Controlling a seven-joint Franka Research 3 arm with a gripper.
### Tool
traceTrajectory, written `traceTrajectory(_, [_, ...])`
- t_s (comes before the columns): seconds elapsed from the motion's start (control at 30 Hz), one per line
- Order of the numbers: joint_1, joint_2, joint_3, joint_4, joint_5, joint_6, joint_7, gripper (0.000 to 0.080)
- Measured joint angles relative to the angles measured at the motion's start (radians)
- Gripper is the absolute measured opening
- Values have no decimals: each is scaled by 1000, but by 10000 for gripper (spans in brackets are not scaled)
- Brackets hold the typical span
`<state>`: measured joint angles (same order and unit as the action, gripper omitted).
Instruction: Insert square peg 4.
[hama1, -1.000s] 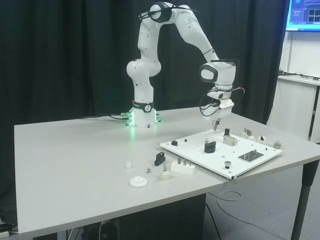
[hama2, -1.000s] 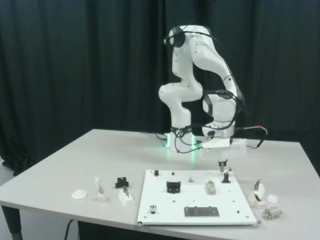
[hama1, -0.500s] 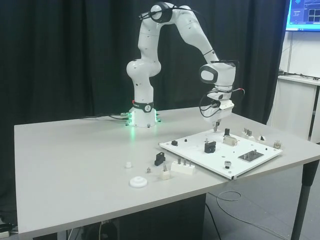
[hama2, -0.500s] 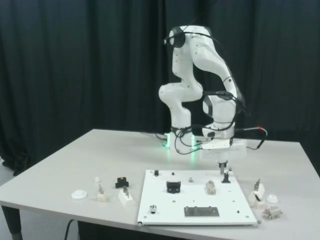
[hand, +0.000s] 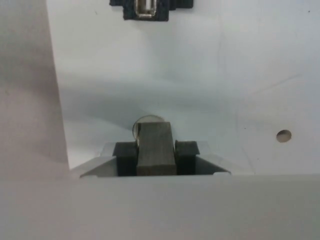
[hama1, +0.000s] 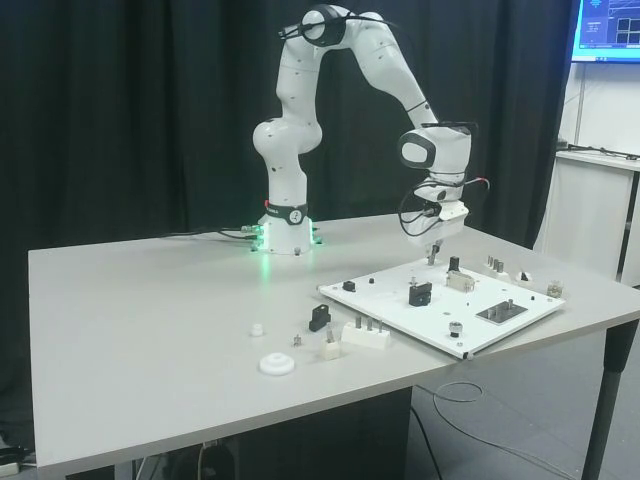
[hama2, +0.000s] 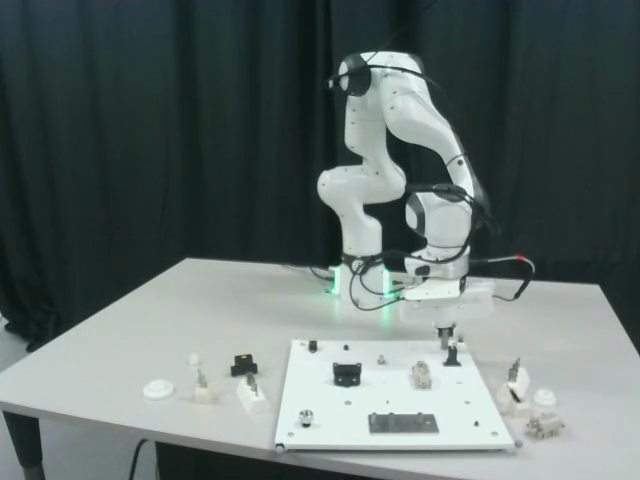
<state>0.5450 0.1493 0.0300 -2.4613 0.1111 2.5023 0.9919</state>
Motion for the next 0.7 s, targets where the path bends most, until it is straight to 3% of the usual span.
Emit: traceTrajectory(0.7, [0, 8, 8, 0, 0, 6, 0, 154])
